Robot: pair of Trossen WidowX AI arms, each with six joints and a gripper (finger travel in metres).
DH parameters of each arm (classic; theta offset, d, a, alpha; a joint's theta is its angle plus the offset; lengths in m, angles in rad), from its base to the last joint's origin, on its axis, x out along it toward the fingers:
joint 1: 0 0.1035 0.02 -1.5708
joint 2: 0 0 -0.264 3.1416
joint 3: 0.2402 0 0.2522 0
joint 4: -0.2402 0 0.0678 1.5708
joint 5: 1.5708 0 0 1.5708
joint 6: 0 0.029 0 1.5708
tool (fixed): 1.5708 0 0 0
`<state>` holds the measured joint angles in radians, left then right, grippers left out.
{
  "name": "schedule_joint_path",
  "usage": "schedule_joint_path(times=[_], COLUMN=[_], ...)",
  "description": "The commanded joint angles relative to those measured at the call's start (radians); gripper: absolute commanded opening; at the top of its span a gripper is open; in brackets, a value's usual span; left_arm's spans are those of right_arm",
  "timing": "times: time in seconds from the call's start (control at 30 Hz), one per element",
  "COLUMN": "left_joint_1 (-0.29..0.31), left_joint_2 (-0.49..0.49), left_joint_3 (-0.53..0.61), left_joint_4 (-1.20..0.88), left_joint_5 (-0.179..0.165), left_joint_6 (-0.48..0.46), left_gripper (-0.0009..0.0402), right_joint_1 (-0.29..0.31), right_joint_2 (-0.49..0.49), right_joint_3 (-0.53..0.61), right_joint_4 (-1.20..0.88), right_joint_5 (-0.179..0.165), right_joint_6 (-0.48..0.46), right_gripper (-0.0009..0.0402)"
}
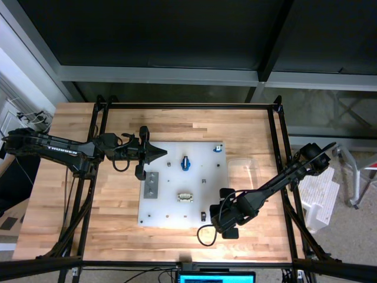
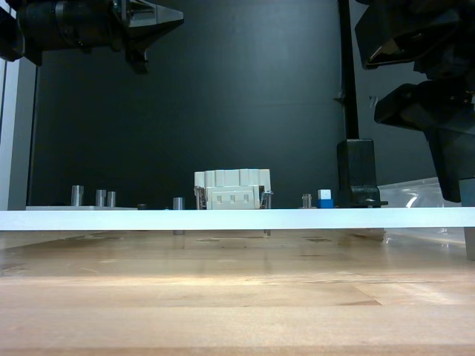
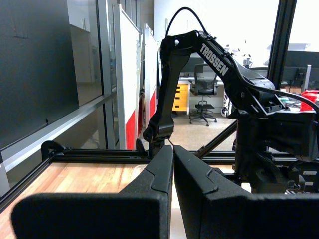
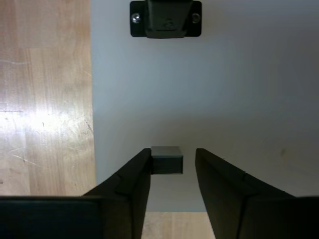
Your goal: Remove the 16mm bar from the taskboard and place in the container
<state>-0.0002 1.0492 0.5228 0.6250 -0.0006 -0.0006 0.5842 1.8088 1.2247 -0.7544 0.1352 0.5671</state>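
Observation:
The 16mm bar (image 4: 167,160) is a small grey square-ended piece standing in the white taskboard (image 1: 194,152) close to its near edge. My right gripper (image 4: 173,152) hangs open around it; one finger (image 4: 141,167) touches the bar and the other stands apart. From above, the right gripper (image 1: 219,219) covers the board's near right corner and hides the bar. The clear container (image 1: 244,171) sits on the wood just right of the board. My left gripper (image 1: 160,154) is shut on nothing, high over the board's far left corner.
A black fitting (image 4: 166,18) is bolted to the board just beyond the bar. The board also carries a grey metal block (image 1: 152,187), a blue knob (image 1: 185,163) and a beige connector (image 2: 231,191). Black frame posts (image 1: 278,135) border the table.

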Motion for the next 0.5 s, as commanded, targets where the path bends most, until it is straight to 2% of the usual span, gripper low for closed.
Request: schedule_joint_path(times=[0.03,0.3,0.5], left_joint_1=[0.000,0.000,0.000], left_joint_2=[0.000,0.000,0.000], left_joint_3=[0.000,0.000,0.000], left_joint_4=[0.001,0.001,0.000], left_joint_5=[0.000,0.000,0.000], left_joint_6=[0.000,0.000,0.000], left_gripper=[0.0000,0.0000,0.0000], right_joint_1=[0.001,0.002,0.003], right_joint_2=[0.000,0.000,-0.003], right_joint_3=[0.000,0.003,0.003], right_joint_4=[-0.001,-0.001,-0.002], right_joint_5=[0.003,0.003,0.003], right_joint_6=[0.001,0.001,0.001], right_gripper=[0.0089,0.0039,0.0019])
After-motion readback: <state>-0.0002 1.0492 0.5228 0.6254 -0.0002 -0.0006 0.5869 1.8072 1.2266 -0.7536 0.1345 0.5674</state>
